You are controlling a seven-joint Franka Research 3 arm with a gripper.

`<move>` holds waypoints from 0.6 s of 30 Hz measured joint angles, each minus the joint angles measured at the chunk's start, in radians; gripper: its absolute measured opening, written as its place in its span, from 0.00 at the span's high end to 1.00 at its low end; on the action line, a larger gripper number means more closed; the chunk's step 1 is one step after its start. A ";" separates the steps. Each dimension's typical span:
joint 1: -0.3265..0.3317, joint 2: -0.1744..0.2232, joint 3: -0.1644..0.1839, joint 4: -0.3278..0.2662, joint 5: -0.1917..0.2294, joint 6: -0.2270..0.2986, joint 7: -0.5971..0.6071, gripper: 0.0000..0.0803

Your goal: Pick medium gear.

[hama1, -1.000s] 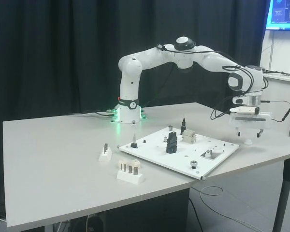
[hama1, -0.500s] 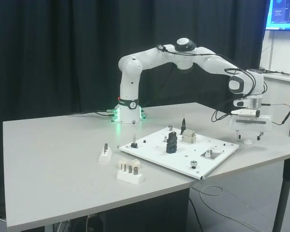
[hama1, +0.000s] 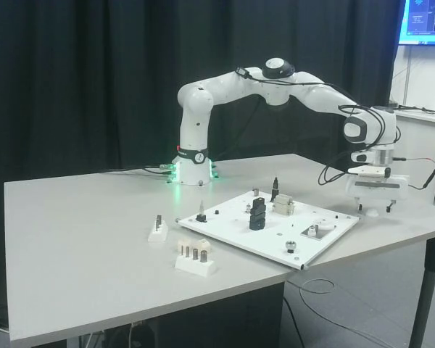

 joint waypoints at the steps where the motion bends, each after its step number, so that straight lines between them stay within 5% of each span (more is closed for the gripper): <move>1: 0.000 0.000 0.001 0.000 -0.001 0.000 0.000 0.00; 18: 0.000 0.000 0.012 0.001 -0.010 0.008 0.011 0.00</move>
